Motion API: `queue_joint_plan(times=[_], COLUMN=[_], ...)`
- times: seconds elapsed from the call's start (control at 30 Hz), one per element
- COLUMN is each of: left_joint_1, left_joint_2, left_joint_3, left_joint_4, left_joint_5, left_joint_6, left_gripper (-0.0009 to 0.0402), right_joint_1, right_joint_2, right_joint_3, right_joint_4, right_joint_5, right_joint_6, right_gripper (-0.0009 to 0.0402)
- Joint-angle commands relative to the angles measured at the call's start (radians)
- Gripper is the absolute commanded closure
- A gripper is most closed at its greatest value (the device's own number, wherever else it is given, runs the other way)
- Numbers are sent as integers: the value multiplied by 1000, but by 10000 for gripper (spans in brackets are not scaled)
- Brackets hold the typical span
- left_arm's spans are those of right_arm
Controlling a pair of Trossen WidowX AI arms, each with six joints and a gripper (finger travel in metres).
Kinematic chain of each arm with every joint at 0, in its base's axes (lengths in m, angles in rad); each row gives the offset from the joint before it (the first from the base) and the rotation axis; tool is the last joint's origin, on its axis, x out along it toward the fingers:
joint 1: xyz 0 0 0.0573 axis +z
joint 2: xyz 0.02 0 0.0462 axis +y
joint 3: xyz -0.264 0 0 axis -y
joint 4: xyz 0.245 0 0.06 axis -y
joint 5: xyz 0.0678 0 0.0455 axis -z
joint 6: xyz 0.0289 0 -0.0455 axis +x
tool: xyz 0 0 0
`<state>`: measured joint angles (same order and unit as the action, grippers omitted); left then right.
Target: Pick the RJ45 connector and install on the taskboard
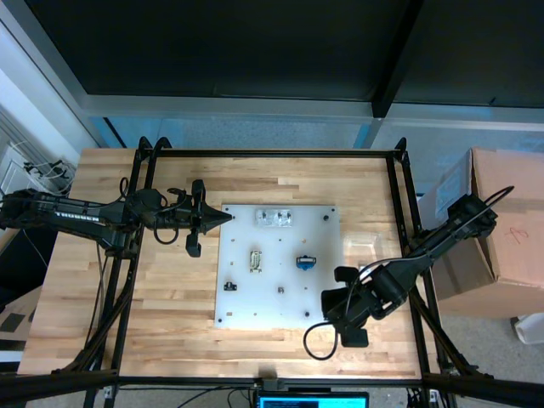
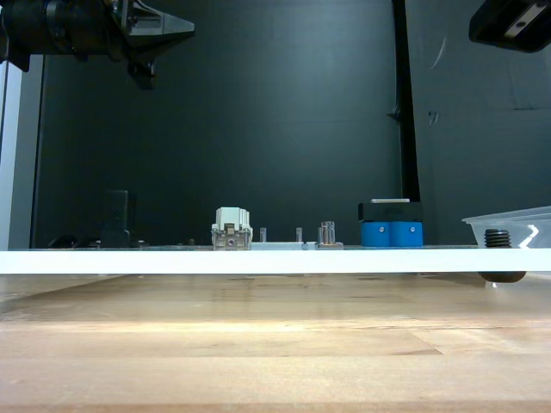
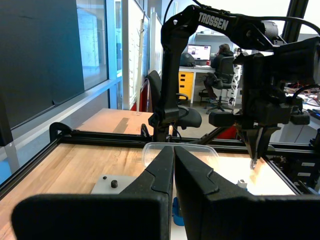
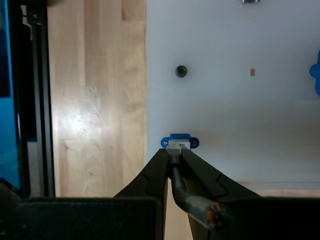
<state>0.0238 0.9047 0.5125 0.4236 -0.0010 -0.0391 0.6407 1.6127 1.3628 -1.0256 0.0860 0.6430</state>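
My right gripper (image 4: pixel 174 152) is shut on the RJ45 connector (image 4: pixel 175 146), a clear plug on a dark cable that runs back between the fingers. The plug's tip lines up with a small blue seat (image 4: pixel 179 141) at the edge of the white taskboard (image 1: pixel 255 297). I cannot tell whether they touch. In the high view the right gripper (image 1: pixel 333 308) is over the board's near right corner. The low view shows it (image 2: pixel 510 21) well above the board. My left gripper (image 1: pixel 228 218) is shut on nothing, held high at the board's left edge (image 2: pixel 185 30).
A clear plastic tray (image 1: pixel 367 246) lies right of the board. A cardboard box (image 1: pixel 501 238) stands beyond the table's right side. On the board are a grey connector (image 1: pixel 255 259) and a blue part (image 1: pixel 305 262). A cable loop (image 1: pixel 316 340) hangs near the front edge.
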Motion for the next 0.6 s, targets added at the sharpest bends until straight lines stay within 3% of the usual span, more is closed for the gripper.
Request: queue_joint_plan(times=[0.03, 0.6], left_joint_1=[0, 0], left_joint_2=[0, 0], left_joint_3=[0, 0], left_joint_4=[0, 0], left_joint_5=[0, 0], left_joint_6=[0, 0], left_gripper=[393, 393], right_joint_1=[2, 3], right_joint_2=[0, 22], right_joint_3=[-1, -6], right_joint_4=[0, -1], right_joint_5=[3, 27], right_joint_6=[4, 3], right_gripper=[393, 393])
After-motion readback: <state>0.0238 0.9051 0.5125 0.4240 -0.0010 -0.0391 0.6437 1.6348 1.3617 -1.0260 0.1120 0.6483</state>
